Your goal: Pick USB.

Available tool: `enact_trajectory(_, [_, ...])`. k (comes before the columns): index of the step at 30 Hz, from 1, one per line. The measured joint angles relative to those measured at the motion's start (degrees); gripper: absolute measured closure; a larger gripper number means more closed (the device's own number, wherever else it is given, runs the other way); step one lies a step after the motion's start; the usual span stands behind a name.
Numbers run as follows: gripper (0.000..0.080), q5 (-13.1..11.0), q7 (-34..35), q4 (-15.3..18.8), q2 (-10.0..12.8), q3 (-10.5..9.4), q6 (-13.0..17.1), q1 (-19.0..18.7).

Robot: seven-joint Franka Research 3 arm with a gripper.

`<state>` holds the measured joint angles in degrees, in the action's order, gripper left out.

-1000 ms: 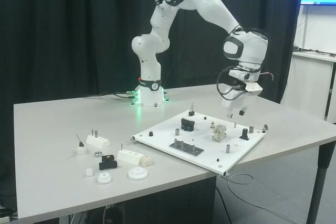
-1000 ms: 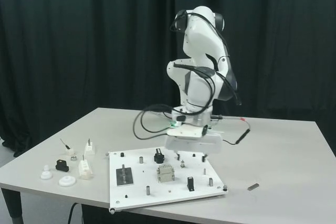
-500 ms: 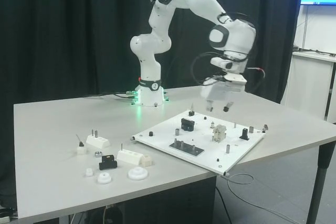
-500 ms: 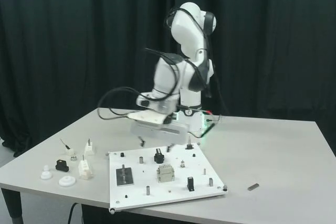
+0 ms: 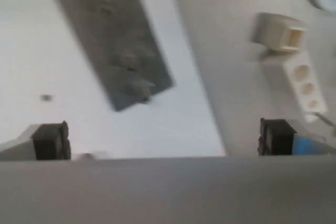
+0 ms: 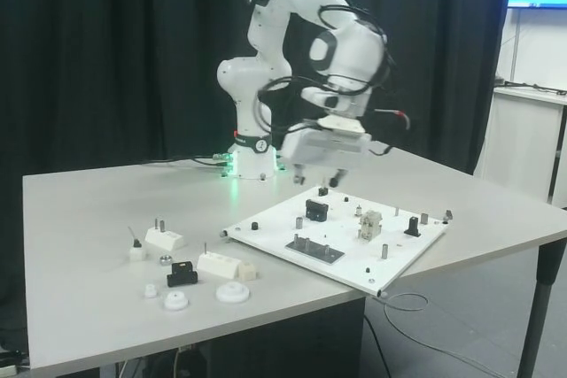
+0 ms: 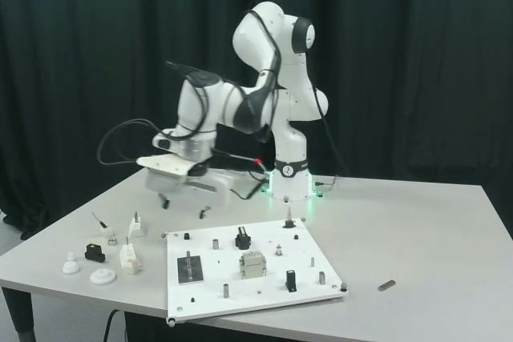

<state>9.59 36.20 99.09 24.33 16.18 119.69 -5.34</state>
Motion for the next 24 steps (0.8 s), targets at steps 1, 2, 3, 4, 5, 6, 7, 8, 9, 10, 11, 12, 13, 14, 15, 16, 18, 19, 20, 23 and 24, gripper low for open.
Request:
enact_trajectory(1, [0.0003, 0.0, -0.67, -0.12, 0.0, 0.0, 0.03, 0.78])
enact_trajectory(2, [0.0003, 0.0, -1.35, -0.23, 0.0, 0.01, 0.07, 1.53])
enact_trajectory(3, [0.0003, 0.0, -2.09, -0.34, 0.0, 0.02, 0.13, 2.29])
enact_trajectory(4, [0.0003, 0.0, -2.66, -0.42, 0.0, 0.05, 0.19, 2.91])
enact_trajectory(5, [0.0003, 0.0, -3.3, -0.54, 0.0, 0.07, 0.28, 3.67])
enact_trajectory(6, [0.0003, 0.0, -3.87, -0.65, 0.0, 0.12, 0.36, 4.35])
enact_trajectory(7, [0.0003, 0.0, -4.38, -0.76, 0.0, 0.16, 0.48, 5.02])
enact_trajectory(8, [0.0003, 0.0, -4.81, -0.88, 0.0, 0.24, 0.62, 5.65])
enact_trajectory(9, [0.0003, 0.0, -5.2, -1.0, 0.0, 0.33, 0.8, 6.29])
enact_trajectory(10, [0.0003, 0.0, -5.57, -1.1, 0.0, 0.43, 0.99, 6.82])
enact_trajectory(11, [0.0003, 0.0, -6.06, -1.23, 0.01, 0.58, 1.26, 7.44])
enact_trajectory(12, [0.0003, 0.0, -6.52, -1.35, 0.02, 0.73, 1.46, 7.94])
enact_trajectory(13, [0.0003, 0.0, -6.99, -1.48, 0.03, 0.89, 1.65, 8.43])
enact_trajectory(14, [0.0003, 0.0, -7.45, -1.61, 0.04, 1.05, 1.88, 8.95])
enact_trajectory(15, [0.0003, 0.0, -7.89, -1.71, 0.06, 1.19, 2.13, 9.4])
enact_trajectory(16, [0.0003, 0.0, -8.37, -1.79, 0.07, 1.36, 2.42, 9.8])
enact_trajectory(18, [0.0003, -0.02, -9.51, -1.94, 0.12, 1.84, 3.02, 10.58])
enact_trajectory(19, [0.0003, -0.05, -9.92, -1.99, 0.14, 2.06, 3.35, 10.9])
enact_trajectory(20, [0.0003, -0.11, -10.14, -2.05, 0.18, 2.32, 3.73, 11.21])
enact_trajectory(23, [0.0003, -0.57, -9.74, -2.19, 0.34, 3.25, 4.96, 12.12])
enact_trajectory(24, [0.0003, -0.84, -9.19, -2.23, 0.39, 3.56, 5.3, 12.38])
